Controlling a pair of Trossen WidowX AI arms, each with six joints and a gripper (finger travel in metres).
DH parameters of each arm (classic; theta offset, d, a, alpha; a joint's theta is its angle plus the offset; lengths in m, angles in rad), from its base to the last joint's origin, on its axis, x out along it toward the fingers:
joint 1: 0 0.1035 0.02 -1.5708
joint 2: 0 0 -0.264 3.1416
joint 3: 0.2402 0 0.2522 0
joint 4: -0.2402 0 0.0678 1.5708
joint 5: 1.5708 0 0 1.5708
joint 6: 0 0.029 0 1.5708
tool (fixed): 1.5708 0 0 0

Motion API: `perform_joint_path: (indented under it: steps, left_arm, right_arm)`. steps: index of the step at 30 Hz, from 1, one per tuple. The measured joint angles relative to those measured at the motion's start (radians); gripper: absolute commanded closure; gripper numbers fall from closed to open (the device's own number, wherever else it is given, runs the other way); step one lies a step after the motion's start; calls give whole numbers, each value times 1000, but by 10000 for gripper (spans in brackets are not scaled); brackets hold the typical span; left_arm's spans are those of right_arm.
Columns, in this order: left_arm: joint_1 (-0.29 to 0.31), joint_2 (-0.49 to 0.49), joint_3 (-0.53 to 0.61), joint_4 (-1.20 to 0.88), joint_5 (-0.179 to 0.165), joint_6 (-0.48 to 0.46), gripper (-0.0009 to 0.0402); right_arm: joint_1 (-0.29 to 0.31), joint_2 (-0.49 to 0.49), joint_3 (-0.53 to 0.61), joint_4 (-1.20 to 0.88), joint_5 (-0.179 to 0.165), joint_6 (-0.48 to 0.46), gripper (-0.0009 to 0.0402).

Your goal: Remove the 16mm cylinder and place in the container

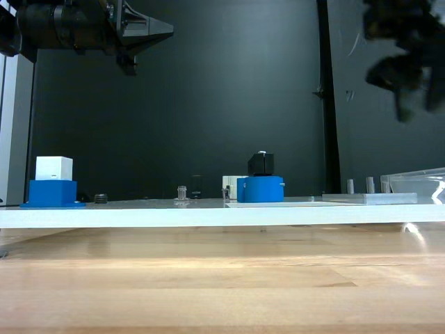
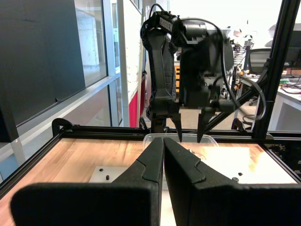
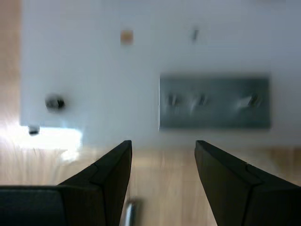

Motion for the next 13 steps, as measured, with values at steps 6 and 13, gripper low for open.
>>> perform_joint_path:
  steps: [6,13]
  left_arm:
    - [0,0,0,0,0,0,393]
    - [0,0,0,0,0,0,393]
  right_arm:
    - [-106,0,50,163,18,-104,245]
    - [-210,0,45,489,24,-252,282]
